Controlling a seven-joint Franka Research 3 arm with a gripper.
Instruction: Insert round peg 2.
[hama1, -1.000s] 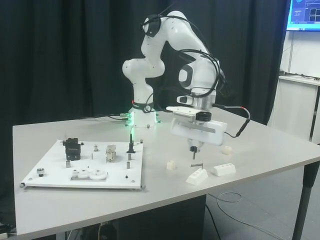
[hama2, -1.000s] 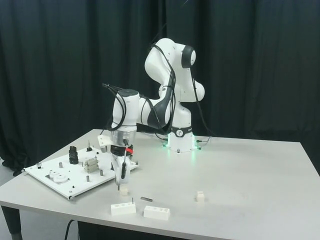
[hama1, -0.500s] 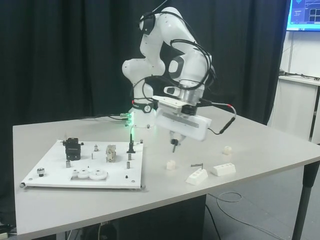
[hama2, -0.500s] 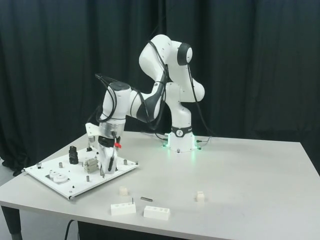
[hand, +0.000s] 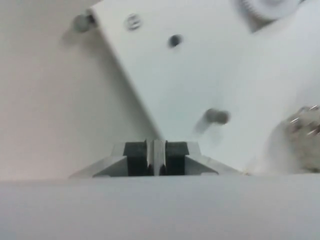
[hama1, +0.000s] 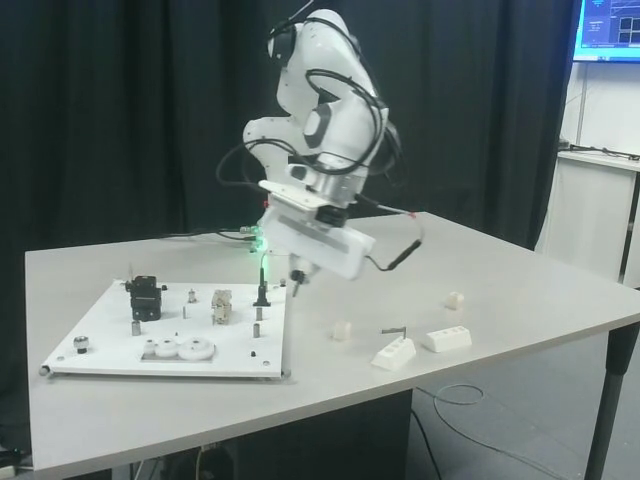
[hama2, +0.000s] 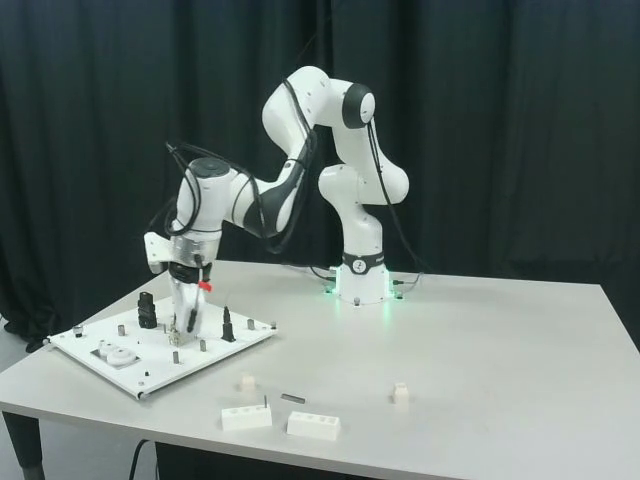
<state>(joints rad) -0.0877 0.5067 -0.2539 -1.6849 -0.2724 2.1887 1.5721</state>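
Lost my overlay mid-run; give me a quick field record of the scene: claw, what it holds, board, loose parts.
claw: shut on a thin grey peg, above the board's edge
peg: upright between the black pads
board: white, on the grey table, carrying white gears and a black fixture
loose parts: two white blocks on the table, away from the board

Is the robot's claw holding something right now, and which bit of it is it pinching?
Yes. The claw is shut on a thin grey peg, pinched between its black pads near the top end, above the white board.
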